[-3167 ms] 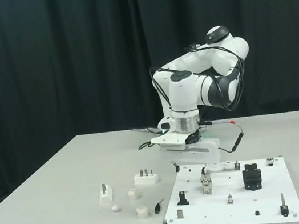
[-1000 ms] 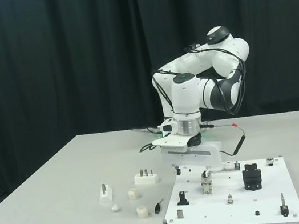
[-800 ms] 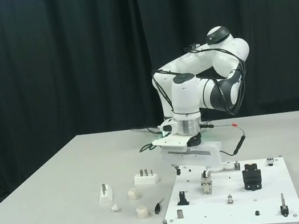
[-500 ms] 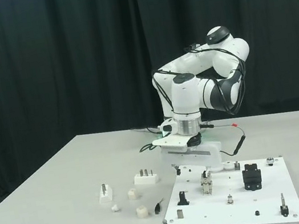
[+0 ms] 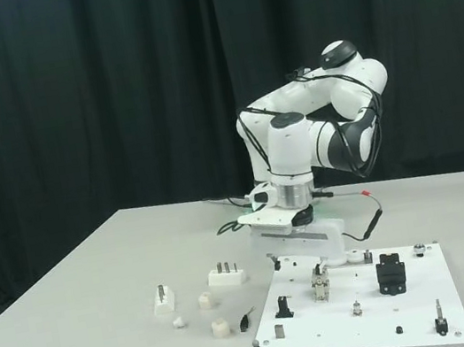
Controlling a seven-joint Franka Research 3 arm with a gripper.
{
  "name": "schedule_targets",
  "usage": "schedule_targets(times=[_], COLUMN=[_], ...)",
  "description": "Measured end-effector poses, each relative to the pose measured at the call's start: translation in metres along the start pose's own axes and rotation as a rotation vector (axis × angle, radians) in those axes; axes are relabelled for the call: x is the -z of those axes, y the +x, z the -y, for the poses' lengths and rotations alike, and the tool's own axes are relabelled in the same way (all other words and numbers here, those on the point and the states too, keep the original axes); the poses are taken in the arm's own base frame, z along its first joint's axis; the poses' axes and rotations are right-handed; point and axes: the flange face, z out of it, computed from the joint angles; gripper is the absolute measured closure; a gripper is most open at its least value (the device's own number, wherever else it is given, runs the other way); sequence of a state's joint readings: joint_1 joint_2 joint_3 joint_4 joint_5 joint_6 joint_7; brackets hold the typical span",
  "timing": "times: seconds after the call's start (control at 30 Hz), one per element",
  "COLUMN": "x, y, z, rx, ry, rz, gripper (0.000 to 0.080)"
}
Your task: Insert waterproof.
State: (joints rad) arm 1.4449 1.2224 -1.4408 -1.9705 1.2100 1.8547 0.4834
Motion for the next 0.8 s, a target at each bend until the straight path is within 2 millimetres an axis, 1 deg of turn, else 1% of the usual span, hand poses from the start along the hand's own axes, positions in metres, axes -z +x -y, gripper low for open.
schedule_targets(times=[0.8], x=[0.023], y=[-0.008], z=[0.002], rx=[0.003], ry=[0.019], rz=[-0.012], gripper=[0.0003])
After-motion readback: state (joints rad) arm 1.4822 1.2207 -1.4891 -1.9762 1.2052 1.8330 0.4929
